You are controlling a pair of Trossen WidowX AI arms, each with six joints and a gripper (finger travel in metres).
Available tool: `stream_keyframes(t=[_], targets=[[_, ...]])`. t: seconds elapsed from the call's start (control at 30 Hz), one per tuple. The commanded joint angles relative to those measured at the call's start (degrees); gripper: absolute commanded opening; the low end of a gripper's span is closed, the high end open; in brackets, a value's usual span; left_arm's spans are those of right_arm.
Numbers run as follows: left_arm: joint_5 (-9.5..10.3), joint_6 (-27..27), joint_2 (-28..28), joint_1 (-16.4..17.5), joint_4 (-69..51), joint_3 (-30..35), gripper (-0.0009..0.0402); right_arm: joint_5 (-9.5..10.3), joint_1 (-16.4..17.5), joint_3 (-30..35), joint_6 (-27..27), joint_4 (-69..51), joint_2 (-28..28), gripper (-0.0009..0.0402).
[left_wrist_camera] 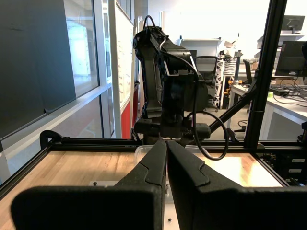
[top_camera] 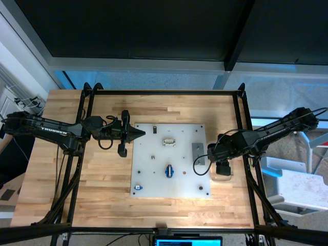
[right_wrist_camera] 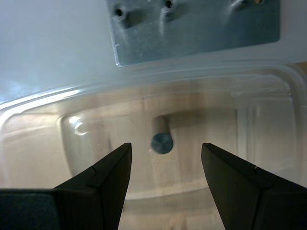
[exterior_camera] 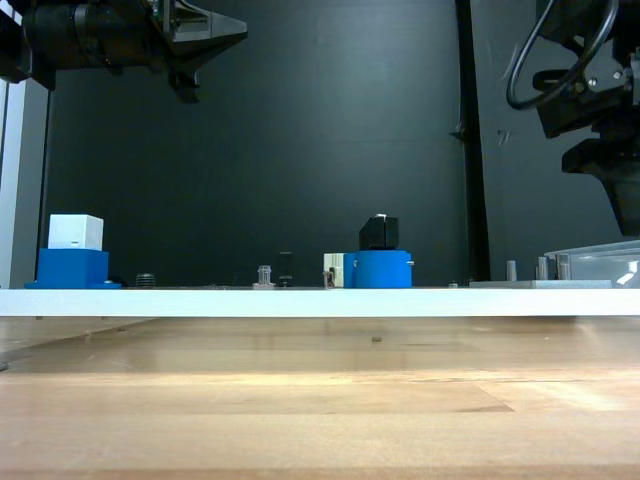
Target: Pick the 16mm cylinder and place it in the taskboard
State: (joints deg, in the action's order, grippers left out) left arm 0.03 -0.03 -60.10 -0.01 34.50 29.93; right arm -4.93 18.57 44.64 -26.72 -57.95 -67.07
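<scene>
We start with the wooden table (top_camera: 61,169), and square in its middle lies the white taskboard (top_camera: 151,177); the left arm (top_camera: 46,127) stretches in from its side, the right arm (top_camera: 271,130) from the other. The left gripper (left_wrist_camera: 166,142) hangs high over the taskboard's left edge, and its fingers (left_wrist_camera: 148,167) are pressed together, nothing between them; in the low view it sits well above the board. Over on the right, the right gripper (right_wrist_camera: 165,144) hovers above the clear tray (right_wrist_camera: 33,106), which lies just beside the taskboard's right edge; its fingers (right_wrist_camera: 112,167) are spread wide and hold nothing. Next down in size, the grey block (right_wrist_camera: 192,28) sits on the taskboard near that right edge, close to the tray, with small pegs standing on it; the blue fitting (top_camera: 168,171) stands toward the board's centre, and the beige connector (top_camera: 169,141) lies beyond it. And here is the little one: the cylinder (right_wrist_camera: 161,142) rests inside the tray, on its floor, its round end facing the right wrist camera; it lies in line with the gap between the spread fingers, below them and untouched; it is not yet on the taskboard.
</scene>
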Motion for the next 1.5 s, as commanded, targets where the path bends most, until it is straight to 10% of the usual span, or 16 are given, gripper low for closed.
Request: stream_keyframes(t=[0.03,1.5], targets=[[-0.02,0.0,0.0,0.0,0.0,0.0,0.0,-0.02,0.1,-1.1,-0.5,1.6,-0.2,0.0201],[-0.02,0.0,0.0,0.0,0.0,0.0,0.0,-0.63,0.7,-7.6,-1.8,9.5,-2.8,0.0198]])
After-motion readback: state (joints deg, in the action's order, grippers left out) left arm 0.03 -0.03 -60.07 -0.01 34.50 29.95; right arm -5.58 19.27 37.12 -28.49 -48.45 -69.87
